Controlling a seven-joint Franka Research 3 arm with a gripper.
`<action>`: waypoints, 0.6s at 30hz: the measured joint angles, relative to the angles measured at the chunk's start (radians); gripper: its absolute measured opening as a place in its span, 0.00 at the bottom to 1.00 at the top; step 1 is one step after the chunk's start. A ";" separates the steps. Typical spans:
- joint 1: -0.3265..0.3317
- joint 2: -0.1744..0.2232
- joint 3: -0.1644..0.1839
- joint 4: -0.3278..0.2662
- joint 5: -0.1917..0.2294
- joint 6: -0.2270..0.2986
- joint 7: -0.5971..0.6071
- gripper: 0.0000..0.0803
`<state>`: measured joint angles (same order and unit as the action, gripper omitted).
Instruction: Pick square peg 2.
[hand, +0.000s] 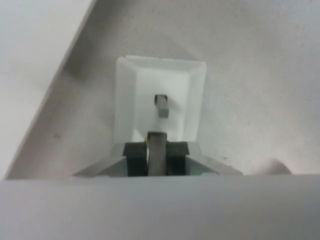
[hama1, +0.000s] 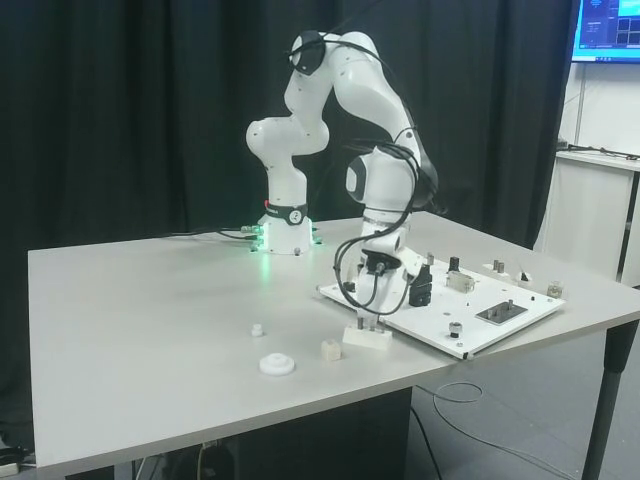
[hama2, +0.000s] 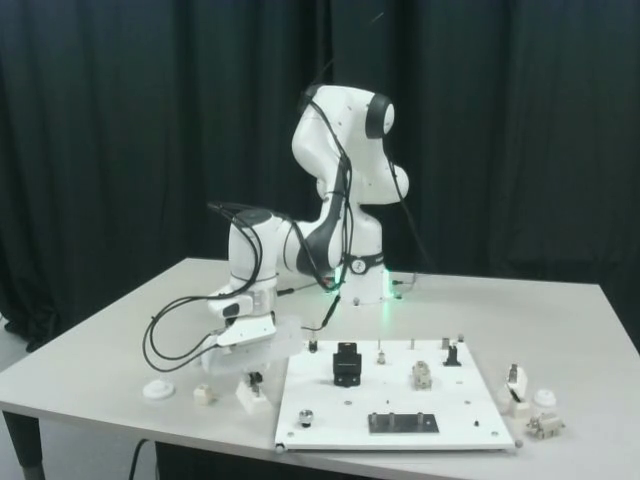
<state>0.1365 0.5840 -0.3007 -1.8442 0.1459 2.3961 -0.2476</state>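
Clamped on one grey metal square peg (hand: 156, 155), the two-finger gripper (hand: 156, 159) should lift straight toward twelve o'clock, clear of the white plastic holder block (hand: 160, 95).

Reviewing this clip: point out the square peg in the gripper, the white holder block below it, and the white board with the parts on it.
square peg (hand: 156, 154), wrist view, on its grey face between the fingers.
white holder block (hand: 161, 95), wrist view, on its recessed top.
white board (hama2: 450, 405), second room view, on a bare patch of its surface.
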 joint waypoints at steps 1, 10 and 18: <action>0.000 -0.005 0.000 0.000 0.000 -0.003 0.000 0.10; 0.000 -0.049 -0.001 0.002 0.000 -0.034 0.000 0.10; 0.000 -0.066 -0.004 0.002 0.000 -0.047 0.000 0.09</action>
